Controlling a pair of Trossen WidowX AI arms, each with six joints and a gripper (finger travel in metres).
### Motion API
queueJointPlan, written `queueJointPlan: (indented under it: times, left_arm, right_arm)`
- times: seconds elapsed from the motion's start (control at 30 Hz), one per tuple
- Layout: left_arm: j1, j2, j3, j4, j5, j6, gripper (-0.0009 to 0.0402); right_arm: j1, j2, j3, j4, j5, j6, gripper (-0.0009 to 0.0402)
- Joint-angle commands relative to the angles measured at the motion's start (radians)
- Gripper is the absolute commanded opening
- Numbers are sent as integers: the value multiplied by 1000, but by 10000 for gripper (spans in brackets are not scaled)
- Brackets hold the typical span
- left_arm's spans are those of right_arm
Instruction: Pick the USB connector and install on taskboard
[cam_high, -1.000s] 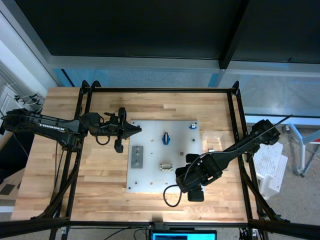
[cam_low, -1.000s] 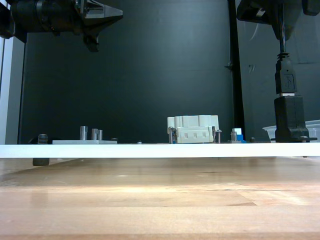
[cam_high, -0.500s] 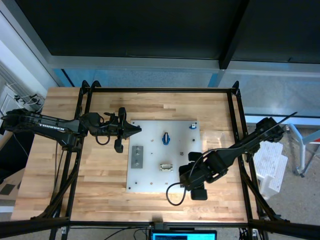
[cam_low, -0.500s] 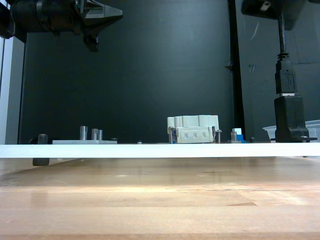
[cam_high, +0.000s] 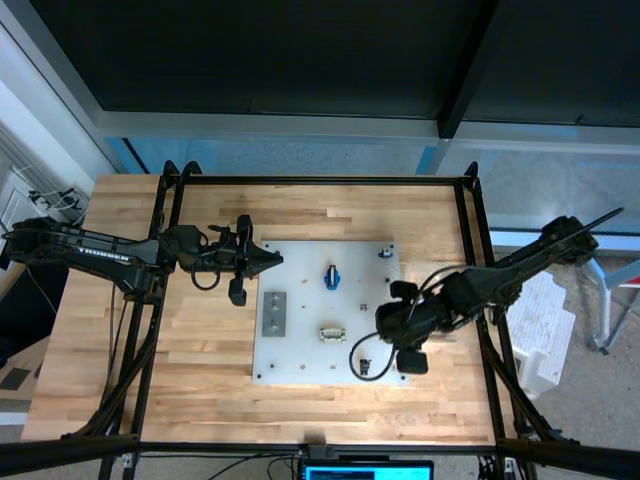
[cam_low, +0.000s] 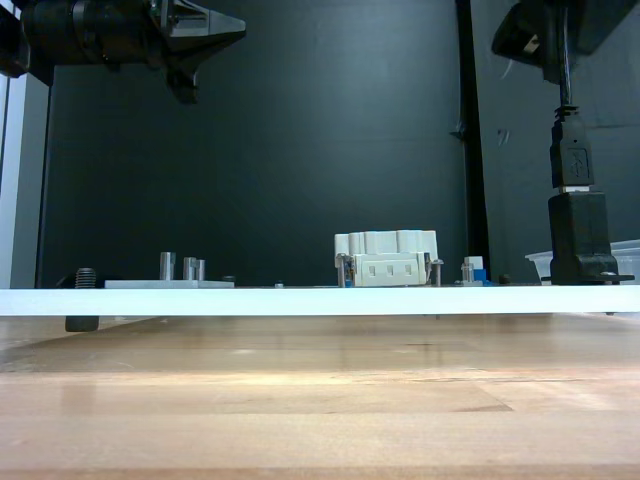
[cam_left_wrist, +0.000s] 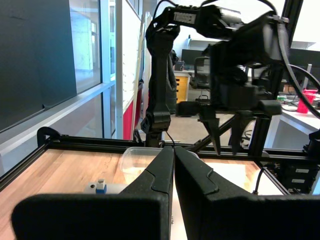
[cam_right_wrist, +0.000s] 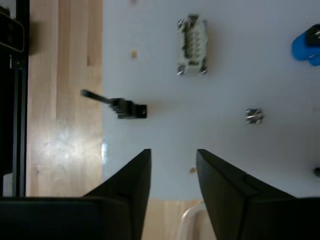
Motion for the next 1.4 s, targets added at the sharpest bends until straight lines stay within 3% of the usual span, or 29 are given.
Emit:
queueJointPlan:
  times: [0.03,0.23,0.63,1.0,1.4]
  left_arm:
    - [0,0,0,0,0,0,0]
    - [0,0,0,0,0,0,0]
    - [0,0,0,0,0,0,0]
    - [0,0,0,0,0,0,0]
    - [0,0,0,0,0,0,0]
  right_arm:
    - [-36,-56,-44,16,0,-47,79]
    - [-127,-159,-113,68,0,-143,-5]
    - [-330,-346,-306,388,-1,-315,-1]
    - [-403,-465,-528,828,-12,-375,0]
    - [-419,-480,-662,1209,-12,-418,0]
